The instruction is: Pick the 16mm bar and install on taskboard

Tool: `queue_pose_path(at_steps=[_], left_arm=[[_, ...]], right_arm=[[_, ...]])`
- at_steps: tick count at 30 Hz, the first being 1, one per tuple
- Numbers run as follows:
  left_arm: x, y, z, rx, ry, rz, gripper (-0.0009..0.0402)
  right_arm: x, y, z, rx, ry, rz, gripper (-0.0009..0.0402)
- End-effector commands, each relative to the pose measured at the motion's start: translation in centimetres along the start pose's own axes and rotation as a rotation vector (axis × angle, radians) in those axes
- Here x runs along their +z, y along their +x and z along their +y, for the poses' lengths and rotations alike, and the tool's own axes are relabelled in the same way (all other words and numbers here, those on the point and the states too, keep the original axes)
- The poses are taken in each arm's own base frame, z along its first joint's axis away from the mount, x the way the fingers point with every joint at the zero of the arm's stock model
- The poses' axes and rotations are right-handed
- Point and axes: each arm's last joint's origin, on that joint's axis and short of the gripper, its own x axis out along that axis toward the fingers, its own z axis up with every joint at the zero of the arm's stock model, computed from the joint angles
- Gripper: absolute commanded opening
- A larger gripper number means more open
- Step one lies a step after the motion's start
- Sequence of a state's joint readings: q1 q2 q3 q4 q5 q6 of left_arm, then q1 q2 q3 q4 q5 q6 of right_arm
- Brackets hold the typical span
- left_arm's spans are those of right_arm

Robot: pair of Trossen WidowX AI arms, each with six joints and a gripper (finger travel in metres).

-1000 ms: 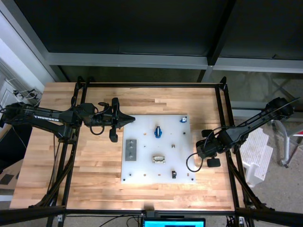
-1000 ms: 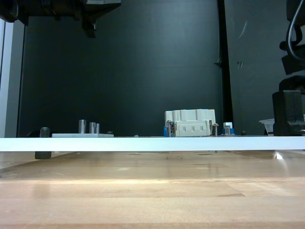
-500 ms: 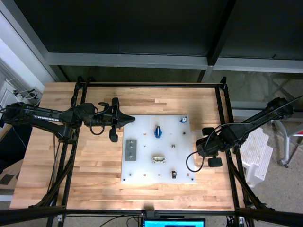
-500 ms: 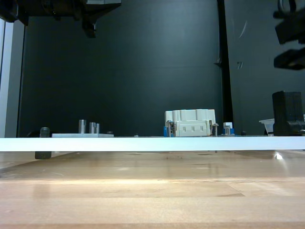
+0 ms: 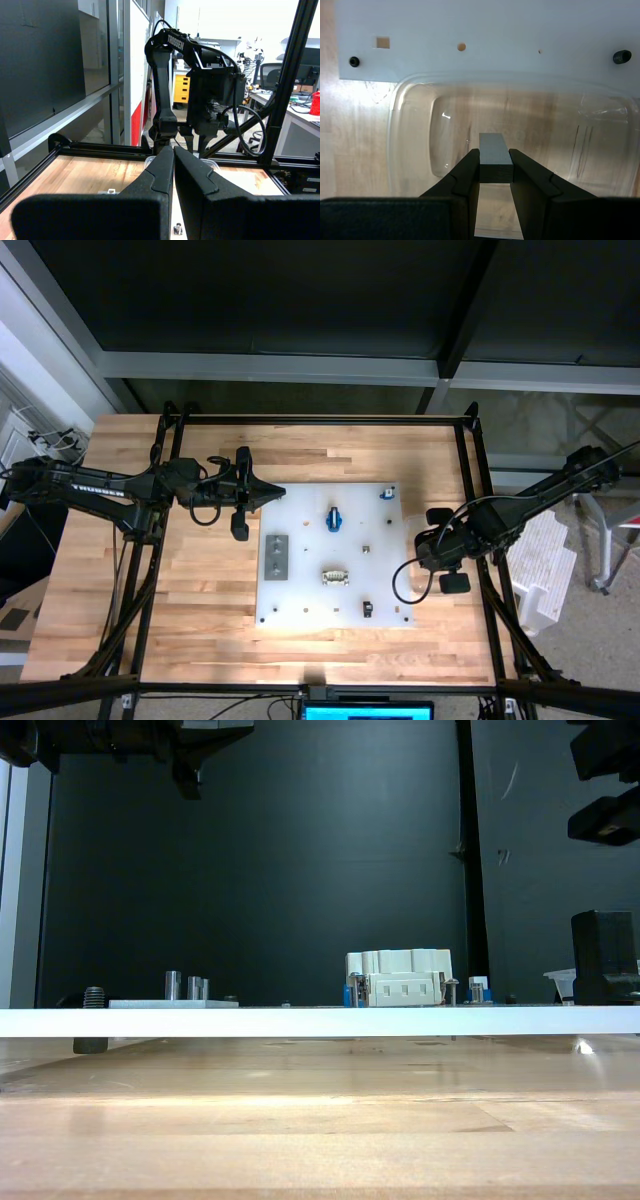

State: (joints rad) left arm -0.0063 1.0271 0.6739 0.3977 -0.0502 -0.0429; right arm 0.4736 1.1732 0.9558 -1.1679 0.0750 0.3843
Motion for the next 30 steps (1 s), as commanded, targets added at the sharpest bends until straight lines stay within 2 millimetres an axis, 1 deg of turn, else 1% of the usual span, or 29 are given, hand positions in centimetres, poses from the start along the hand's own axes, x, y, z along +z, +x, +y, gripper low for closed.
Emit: queue_pose_path(at_steps=[1, 5, 12, 23, 30], left_arm=[[0.0, 0.0, 0.0, 0.000, 0.000, 0.000, 0.0000], [0.0, 0.0, 0.0, 0.000, 0.000, -0.001, 0.0000], [0.0, 0.0, 0.0, 0.000, 0.000, 0.000, 0.0000], [0.0, 0.0, 0.0, 0.000, 0.000, 0.005, 0.0000], [0.0, 0.0, 0.0, 0.000, 0.000, 0.005, 0.0000]], right_arm=[[0.2, -0.4, 0.2, 0.006, -0.022, -0.014, 0.0008], [0.7, -0.6, 0.9, -0.001, -0.121, 0.009, 0.0008], [2.4, -0.3, 2.3, -0.011, -0.144, 0.047, 0.0008], [5.0, 0.4, 4.9, -0.018, -0.106, 0.072, 0.0008], [5.9, 1.1, 6.7, -0.019, -0.087, 0.082, 0.0008]])
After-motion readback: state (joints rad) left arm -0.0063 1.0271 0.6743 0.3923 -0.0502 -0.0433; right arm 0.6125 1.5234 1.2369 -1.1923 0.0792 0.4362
